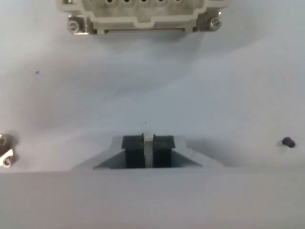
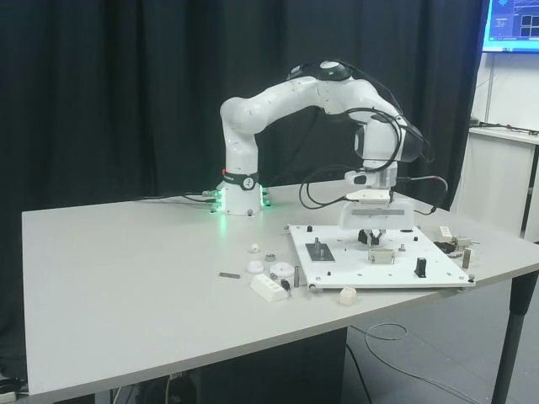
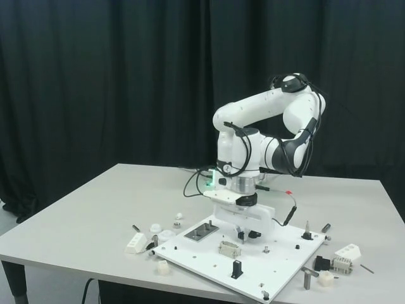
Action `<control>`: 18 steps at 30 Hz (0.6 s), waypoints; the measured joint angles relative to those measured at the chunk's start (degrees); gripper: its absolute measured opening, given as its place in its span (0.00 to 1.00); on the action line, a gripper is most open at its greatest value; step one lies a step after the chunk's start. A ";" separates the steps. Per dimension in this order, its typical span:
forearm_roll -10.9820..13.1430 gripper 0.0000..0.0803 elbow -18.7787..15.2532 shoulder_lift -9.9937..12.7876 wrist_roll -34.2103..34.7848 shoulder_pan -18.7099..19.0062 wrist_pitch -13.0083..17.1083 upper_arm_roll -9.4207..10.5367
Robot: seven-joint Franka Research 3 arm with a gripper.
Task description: Remove square peg 1.
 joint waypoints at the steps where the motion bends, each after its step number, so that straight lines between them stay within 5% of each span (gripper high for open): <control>1: -0.15 0.04 0.00 0.00 0.00 0.10 -0.29 -0.31; 18: -3.44 0.04 -0.01 0.02 0.00 1.26 -4.17 -5.02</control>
